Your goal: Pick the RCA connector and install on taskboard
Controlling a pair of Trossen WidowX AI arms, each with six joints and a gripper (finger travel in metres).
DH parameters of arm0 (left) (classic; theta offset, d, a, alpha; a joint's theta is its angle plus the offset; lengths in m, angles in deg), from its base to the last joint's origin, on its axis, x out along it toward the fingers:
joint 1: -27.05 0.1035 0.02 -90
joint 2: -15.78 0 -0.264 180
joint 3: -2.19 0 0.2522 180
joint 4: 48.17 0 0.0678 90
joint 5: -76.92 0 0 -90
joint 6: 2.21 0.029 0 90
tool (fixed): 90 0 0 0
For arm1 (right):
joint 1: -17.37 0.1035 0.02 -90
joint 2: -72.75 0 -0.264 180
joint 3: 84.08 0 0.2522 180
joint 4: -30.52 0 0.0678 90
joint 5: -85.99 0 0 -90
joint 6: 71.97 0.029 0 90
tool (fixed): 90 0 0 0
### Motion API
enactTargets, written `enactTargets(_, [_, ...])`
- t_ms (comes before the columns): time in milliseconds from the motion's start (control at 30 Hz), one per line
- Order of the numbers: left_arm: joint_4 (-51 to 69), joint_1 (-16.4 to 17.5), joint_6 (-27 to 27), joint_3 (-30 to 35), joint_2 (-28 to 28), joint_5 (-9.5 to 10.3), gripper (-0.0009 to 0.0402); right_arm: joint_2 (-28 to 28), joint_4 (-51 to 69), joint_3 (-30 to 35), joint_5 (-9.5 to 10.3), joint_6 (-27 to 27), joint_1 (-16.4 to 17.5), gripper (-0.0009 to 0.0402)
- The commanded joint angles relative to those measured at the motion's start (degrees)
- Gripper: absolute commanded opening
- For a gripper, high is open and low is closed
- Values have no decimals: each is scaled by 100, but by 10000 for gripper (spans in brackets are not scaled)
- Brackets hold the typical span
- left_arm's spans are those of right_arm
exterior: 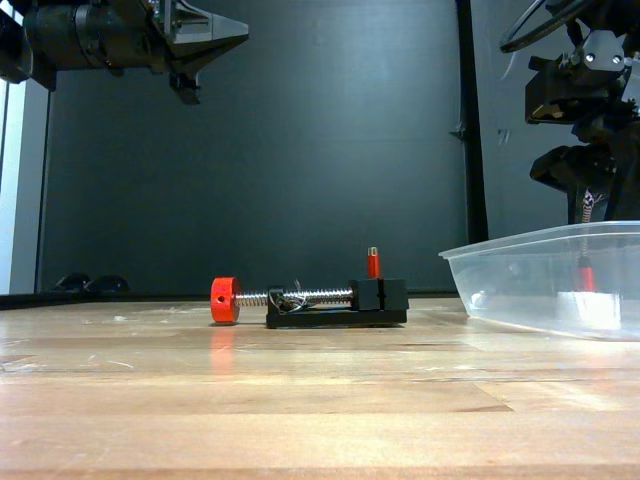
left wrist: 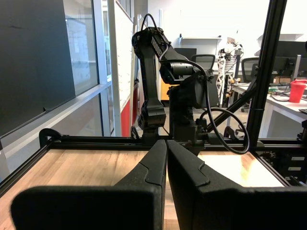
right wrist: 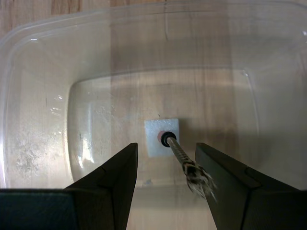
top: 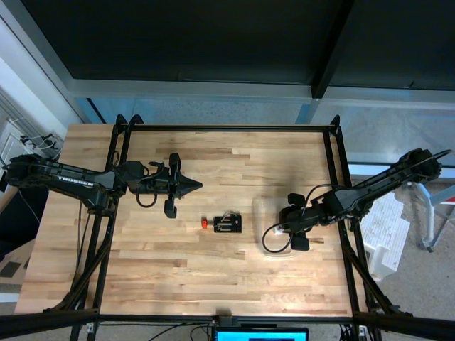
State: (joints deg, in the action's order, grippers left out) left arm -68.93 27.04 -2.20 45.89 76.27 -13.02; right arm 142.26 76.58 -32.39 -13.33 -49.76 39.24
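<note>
Tray (exterior: 540, 244) under right gripper (right wrist: 166, 146); left (left wrist: 166, 142) aloft

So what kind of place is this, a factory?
Likely a robotics lab in an office: a framed wooden table, desks and office chairs beyond. The left gripper hangs shut above the table; the right gripper is open over a clear tray.

The taskboard (top: 227, 225) sits mid-table. At its 3 o'clock lies the plastic tray (exterior: 510, 285), with the RCA connector (right wrist: 176, 151) inside it on a square pad (right wrist: 153, 143). My right gripper (right wrist: 165, 144) hangs over the tray, straddling the connector without touching it. My left gripper (top: 197, 186) hovers at the board's 10 o'clock.
</note>
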Motion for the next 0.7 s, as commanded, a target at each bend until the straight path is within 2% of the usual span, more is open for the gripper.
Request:
enactTargets(33, [-2,0,0,2,0,-2,0,125,-114,0,39,-15,-2,165])
enactTargets(700, [-2,0,0,2,0,-2,0,223,-752,-365,-33,-15,-2,165])
